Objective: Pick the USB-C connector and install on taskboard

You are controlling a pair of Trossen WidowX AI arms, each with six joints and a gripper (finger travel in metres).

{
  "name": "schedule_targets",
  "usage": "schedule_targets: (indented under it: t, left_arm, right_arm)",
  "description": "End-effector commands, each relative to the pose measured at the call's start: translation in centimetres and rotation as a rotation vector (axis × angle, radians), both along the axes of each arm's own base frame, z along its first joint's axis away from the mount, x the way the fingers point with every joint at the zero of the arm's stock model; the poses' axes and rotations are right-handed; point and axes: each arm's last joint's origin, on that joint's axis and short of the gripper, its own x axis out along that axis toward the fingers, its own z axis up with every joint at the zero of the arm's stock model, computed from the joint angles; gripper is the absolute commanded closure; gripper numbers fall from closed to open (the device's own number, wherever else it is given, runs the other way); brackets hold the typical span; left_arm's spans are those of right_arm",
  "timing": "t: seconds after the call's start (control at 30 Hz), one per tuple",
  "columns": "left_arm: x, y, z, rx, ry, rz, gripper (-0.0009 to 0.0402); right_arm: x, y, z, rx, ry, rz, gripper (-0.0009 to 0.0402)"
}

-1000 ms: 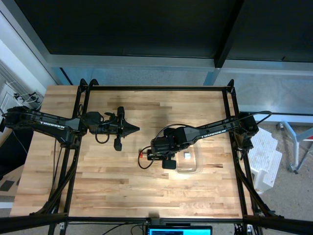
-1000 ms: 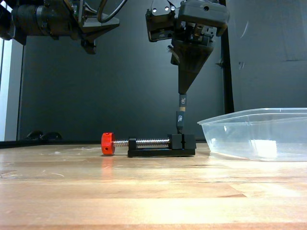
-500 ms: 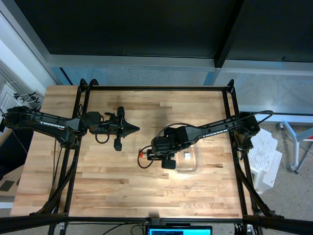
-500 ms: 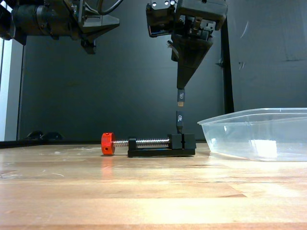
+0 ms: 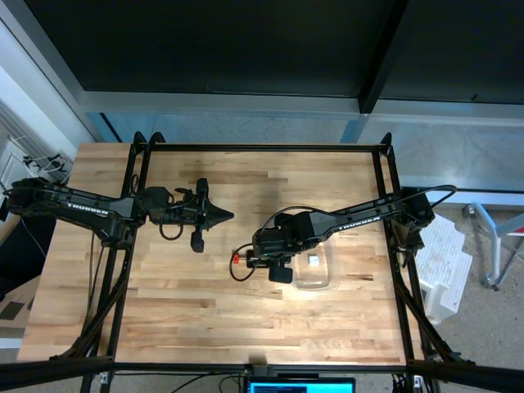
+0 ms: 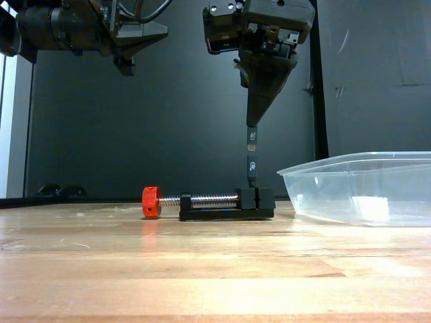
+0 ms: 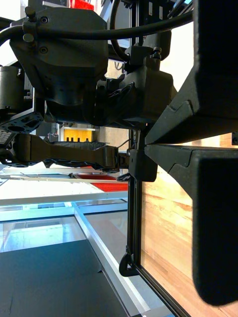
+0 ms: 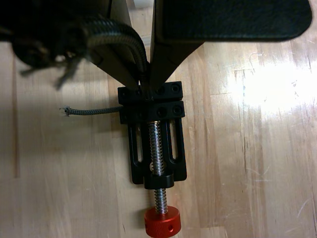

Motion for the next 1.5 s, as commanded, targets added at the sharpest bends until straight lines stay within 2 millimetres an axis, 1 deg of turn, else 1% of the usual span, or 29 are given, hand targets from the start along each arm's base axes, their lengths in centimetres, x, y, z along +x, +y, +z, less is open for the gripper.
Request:
schedule_targets:
  t: [0.03, 0.4, 1.5]
  left_arm:
    - [0.01, 0.00, -0.01, 0.000, 0.000, 0.000, 0.0393]
    - [0.01, 0.00, -0.01, 0.000, 0.000, 0.000, 0.0393]
    - [0.01, 0.01, -0.01, 0.000, 0.000, 0.000, 0.0393]
  right_arm:
    - [-0.01, -0.01, -0.08, -0.002, 0.003, 0.000, 0.0393]
    - [-0.03, -0.01, -0.67, -0.002, 0.002, 0.002, 0.0393]
    - [-0.19, -0.17, -0.27, -0.003, -0.012, 0.009, 0.0393]
